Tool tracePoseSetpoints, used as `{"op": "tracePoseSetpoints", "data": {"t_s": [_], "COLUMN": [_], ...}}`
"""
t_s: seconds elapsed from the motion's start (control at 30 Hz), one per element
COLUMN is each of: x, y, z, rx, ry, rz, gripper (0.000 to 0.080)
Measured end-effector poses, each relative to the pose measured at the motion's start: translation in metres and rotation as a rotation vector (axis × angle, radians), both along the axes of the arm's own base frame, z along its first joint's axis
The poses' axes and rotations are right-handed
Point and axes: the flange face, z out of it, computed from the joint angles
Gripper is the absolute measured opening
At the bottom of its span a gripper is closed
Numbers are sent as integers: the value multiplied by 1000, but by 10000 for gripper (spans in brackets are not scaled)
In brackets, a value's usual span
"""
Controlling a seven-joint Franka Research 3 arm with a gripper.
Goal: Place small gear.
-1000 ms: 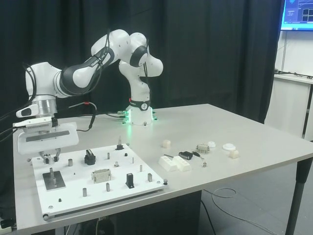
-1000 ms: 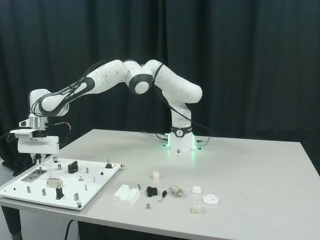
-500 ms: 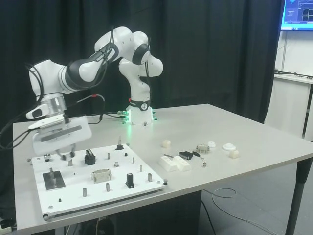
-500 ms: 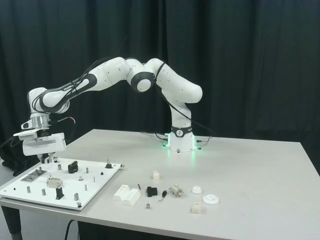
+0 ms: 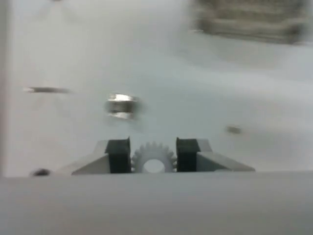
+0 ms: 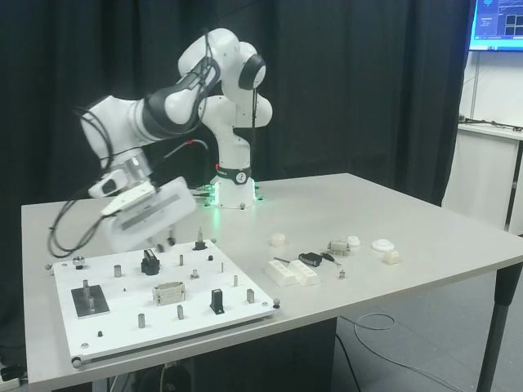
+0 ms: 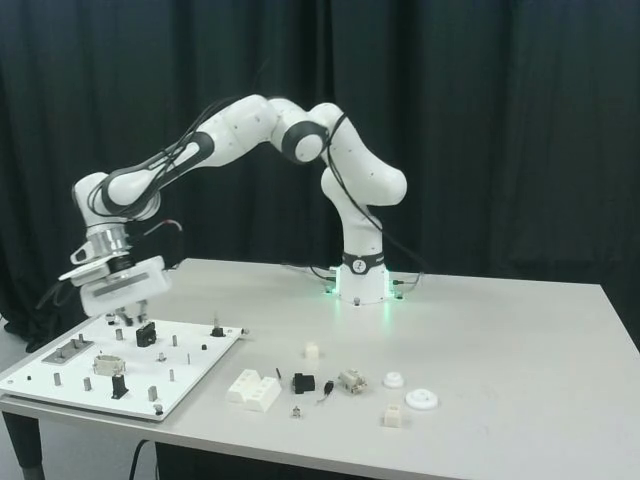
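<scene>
I have the arm (image 7: 250,130) stretched far out from its base at the table's rear, arching high and then dropping toward the white board (image 6: 163,306) at the lower left of both room views. The wrist is tilted, so the gripper (image 6: 159,241) hangs at a slant above the board's rear part, just over the black block (image 6: 149,263) standing there. In the wrist view I see the two black fingertips (image 5: 119,155) clenched on the small gear (image 5: 153,159), its toothed rim and centre hole showing between them; the gripper (image 5: 153,160) carries it clear of the board.

From the room cameras the gear itself is too small to make out, and the camera housing on the wrist hides most of the fingers. The wrist picture is smeared: a shiny peg (image 5: 121,105) and a blocky part (image 5: 249,19) at the upper right are only vague shapes. The loose white pieces (image 7: 255,388) lie mid-table, well apart from the gripper.
</scene>
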Motion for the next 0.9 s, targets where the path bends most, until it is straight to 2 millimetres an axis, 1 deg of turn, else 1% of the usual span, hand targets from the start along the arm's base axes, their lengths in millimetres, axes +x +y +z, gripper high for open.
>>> {"op": "tracePoseSetpoints", "data": {"t_s": [0.17,0.37,0.9], "x": [-1,-3,-14], "y": [41,94,251], "z": [1,-1,-7], "rx": [23,20,-50], "ry": [16,21,1], "rz": [9,9,-12], "gripper": [196,196,196]}}
